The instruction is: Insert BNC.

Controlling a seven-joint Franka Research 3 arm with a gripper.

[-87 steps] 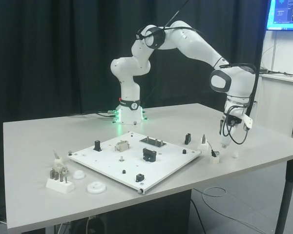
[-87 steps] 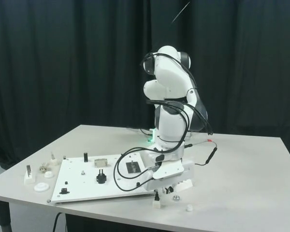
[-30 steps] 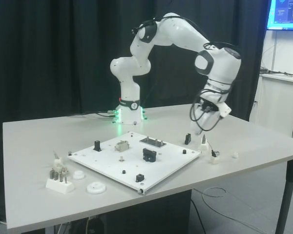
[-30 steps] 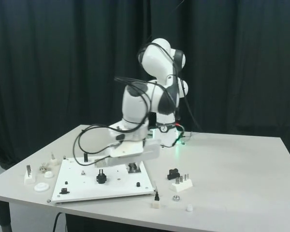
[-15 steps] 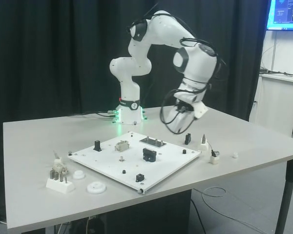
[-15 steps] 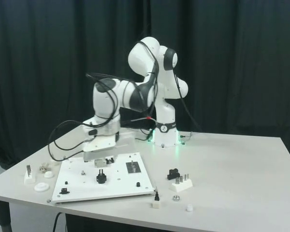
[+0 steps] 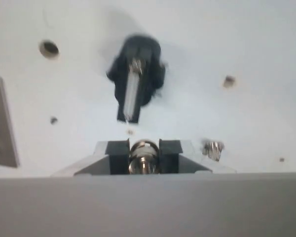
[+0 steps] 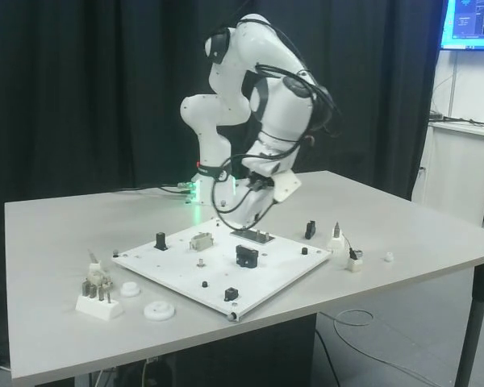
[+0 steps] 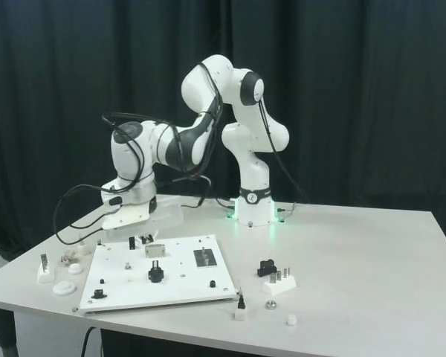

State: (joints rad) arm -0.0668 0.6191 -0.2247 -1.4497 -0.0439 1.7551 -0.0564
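Observation:
In the wrist view my gripper [image 7: 144, 162] is shut on a metal BNC plug [image 7: 144, 157], which sits between the two black fingers [image 7: 119, 149]. Below and ahead of the plug stands a black socket [image 7: 136, 81] with a metal post, mounted on the white board [image 7: 227, 44]. The first room view shows my gripper [image 8: 244, 218] hanging a little above the far part of the board [image 8: 282, 270], behind the black socket [image 8: 246, 256]. From the second room camera, my gripper [image 9: 143, 237] is over the board's far edge [image 9: 186, 286], with the socket [image 9: 155, 273] nearer the front.
Also on the board are a grey plate [image 8: 254, 235], a grey block [image 8: 199, 241] and small black fixtures [image 8: 160, 239]. A white holder with pegs [image 8: 97, 294] and white gears [image 8: 157, 309] lie left of it. Small parts [image 8: 351, 258] lie to its right.
The arm has swung from the table's right edge, where it reached down among the small parts, across to the board. My gripper now hangs over the board's far part.

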